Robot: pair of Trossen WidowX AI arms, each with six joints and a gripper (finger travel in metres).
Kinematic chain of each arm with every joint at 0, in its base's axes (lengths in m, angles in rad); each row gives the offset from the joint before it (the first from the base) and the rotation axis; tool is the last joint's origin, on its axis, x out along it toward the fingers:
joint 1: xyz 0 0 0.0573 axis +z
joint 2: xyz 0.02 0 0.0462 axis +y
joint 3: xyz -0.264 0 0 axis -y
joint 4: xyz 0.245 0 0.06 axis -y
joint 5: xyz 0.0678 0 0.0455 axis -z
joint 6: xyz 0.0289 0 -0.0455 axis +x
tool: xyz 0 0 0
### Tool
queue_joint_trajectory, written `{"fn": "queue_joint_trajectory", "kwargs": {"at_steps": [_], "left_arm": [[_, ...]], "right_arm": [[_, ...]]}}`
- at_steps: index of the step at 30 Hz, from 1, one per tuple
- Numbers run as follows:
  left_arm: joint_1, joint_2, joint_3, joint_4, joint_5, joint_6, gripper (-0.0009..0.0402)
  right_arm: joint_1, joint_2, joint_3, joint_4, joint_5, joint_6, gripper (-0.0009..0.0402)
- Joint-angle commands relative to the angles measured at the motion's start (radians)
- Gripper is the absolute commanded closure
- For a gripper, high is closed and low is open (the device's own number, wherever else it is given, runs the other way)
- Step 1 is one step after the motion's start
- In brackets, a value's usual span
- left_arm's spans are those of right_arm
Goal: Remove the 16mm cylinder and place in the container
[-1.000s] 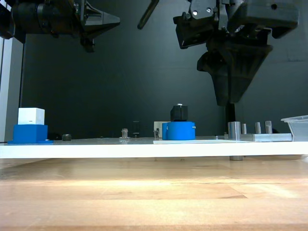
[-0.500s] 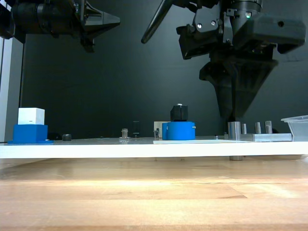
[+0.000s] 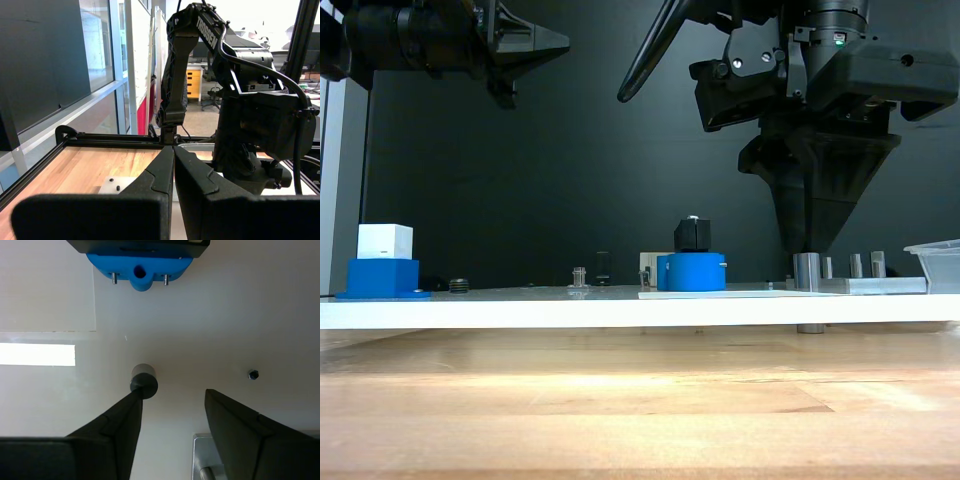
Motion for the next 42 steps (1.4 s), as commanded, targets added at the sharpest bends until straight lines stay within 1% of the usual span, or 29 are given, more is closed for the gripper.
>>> {"fn": "queue_joint_trajectory", "kwargs": {"at_steps": [1, 9, 20, 22, 42], "left_arm": [[0.0, 0.0, 0.0, 0.0, 0.0, 0.0, 0.0393], [0.0, 0.0, 0.0, 0.0, 0.001, 0.0, 0.0393], [0.0, 0.001, 0.0, 0.0, 0.001, 0.0, 0.0393], [0.0, 0.0, 0.0, 0.0, 0.0, 0.0, 0.0393], [0.0, 0.0, 0.0, 0.0, 0.0, 0.0, 0.0393]], "right_arm": [[0.0, 0.0, 0.0, 0.0, 0.0, -0.001, 0.0256], [0.0, 0.0, 0.0, 0.0, 0.0, -0.001, 0.0323], [0.0, 0.0, 0.0, -0.001, 0.0, -0.001, 0.0396], [0.0, 0.0, 0.0, -0.001, 0.0, -0.001, 0.039], [0.003, -0.003, 0.006, -0.003, -0.001, -0.001, 0.0393]]}}
